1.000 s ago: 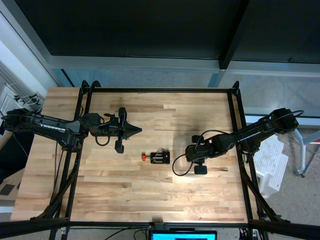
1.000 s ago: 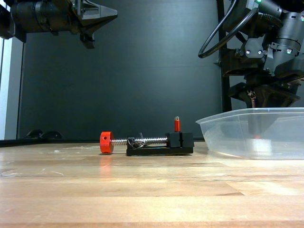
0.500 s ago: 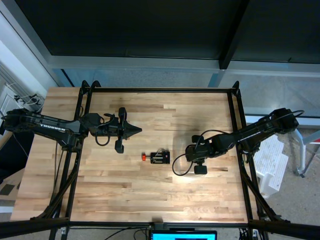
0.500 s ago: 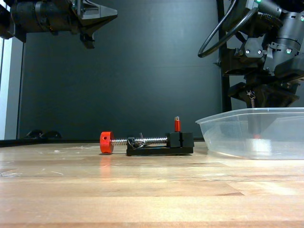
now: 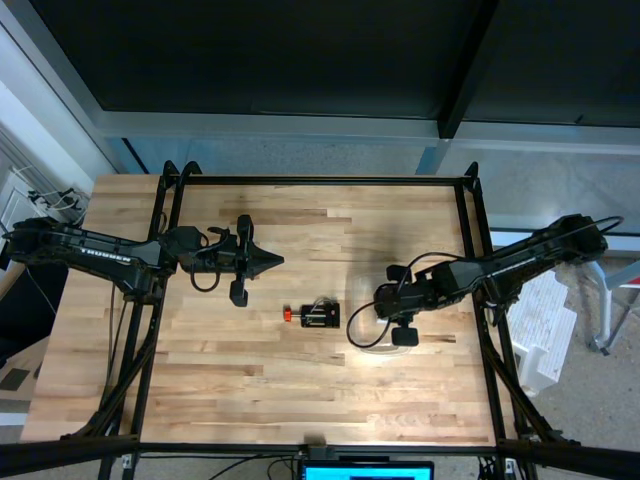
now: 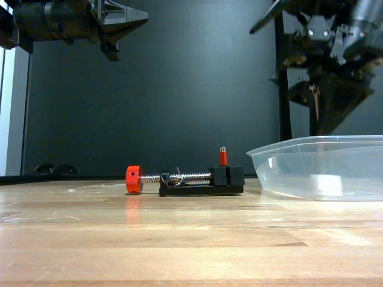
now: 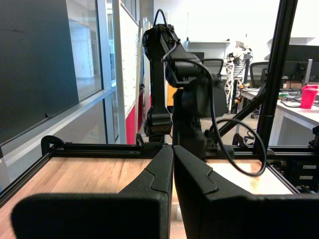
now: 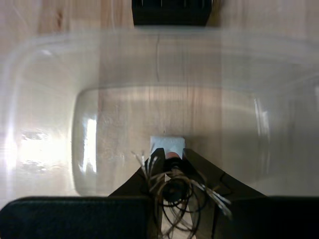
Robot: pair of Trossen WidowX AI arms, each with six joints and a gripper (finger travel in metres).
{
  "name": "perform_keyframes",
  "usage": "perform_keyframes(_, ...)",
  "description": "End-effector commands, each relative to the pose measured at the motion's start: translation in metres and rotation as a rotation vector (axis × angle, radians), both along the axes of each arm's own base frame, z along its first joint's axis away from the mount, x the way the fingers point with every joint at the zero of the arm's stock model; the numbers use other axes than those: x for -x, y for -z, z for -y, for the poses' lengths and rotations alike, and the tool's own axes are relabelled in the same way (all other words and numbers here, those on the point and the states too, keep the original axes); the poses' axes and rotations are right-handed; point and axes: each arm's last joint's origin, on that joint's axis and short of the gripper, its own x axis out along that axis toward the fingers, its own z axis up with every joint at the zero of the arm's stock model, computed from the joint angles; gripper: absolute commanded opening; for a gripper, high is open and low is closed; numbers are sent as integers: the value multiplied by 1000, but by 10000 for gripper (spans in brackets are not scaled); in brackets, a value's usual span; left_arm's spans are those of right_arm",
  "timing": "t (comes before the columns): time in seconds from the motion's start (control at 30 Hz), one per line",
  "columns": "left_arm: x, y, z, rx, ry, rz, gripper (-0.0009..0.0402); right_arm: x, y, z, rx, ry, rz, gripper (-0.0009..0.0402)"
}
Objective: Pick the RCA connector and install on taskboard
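Right wrist view has the connector [image 8: 168, 144] — a small whitish piece with a pinkish spot and thin loose wires — pinched between the closed tips of the right gripper [image 8: 172, 153], above the clear plastic tray [image 8: 45, 99]. Beside the tray, the black taskboard [image 6: 200, 179] lies on the pale wooden table [image 5: 250, 390], with a dark wall behind. The left gripper [image 5: 268, 261] hangs high and level — tips together, holding nothing.

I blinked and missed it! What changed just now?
The right gripper rose out of the clear tray, the RCA connector pinched between its fingertips. The left gripper stayed parked high and shut at the left; the taskboard and clear tray did not move.
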Motion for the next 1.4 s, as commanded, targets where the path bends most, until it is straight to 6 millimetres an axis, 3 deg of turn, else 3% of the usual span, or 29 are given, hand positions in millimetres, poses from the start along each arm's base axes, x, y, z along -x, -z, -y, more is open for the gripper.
perform_keyframes(0.03,0,0,0,0,0,0,0,2,-12,0,0,0,3,0)
perform_keyframes(0.53,0,0,0,0,0,0,0,-5,-35,1,-9,7,34,0)
perform_keyframes(1.4,0,0,0,0,0,1,0,-114,-25,-3,0,68,18,0)
